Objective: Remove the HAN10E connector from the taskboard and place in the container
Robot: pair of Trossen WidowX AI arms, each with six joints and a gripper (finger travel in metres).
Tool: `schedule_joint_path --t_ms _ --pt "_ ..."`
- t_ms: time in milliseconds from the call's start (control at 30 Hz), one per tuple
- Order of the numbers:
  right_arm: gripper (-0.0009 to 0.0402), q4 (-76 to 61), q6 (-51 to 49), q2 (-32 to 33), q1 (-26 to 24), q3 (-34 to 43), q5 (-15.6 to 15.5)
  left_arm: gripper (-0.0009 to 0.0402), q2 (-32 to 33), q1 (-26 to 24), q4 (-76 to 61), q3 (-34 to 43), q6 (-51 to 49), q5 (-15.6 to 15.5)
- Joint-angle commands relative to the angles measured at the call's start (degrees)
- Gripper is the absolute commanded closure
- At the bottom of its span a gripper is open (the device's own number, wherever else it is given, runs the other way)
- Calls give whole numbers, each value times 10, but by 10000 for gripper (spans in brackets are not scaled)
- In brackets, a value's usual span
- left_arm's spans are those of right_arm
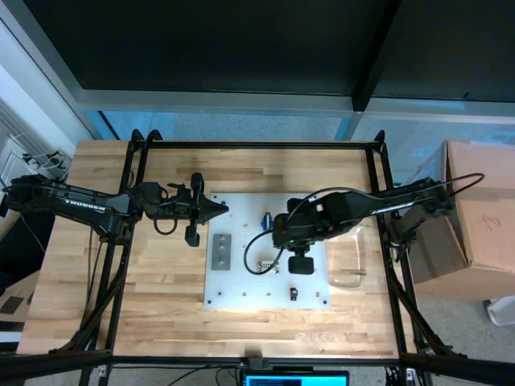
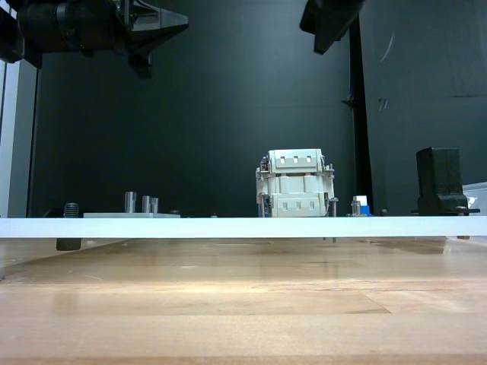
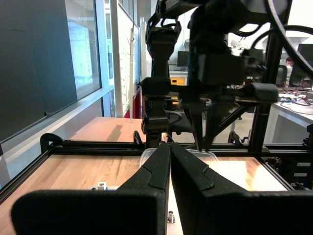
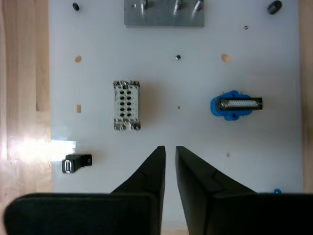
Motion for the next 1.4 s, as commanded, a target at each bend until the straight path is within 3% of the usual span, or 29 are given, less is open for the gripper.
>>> schedule_joint_path --t_ms 33,233,567,733,1133,1400 --pt "337 -3 0 28 1 26 -1 393 0 0 0 0 0 0" --pt "289 -3 2 60 3 44 -15 393 0 0 0 0 0 0" --pt "131 0 20 119 6 42 -32 393 0 0 0 0 0 0" --pt "83 4 19 152 7 42 -34 393 0 0 0 0 0 0" --pt "85 38 14 209 12 41 -50 393 0 0 0 0 0 0" --pt "122 64 13 216 13 31 -50 393 0 0 0 0 0 0"
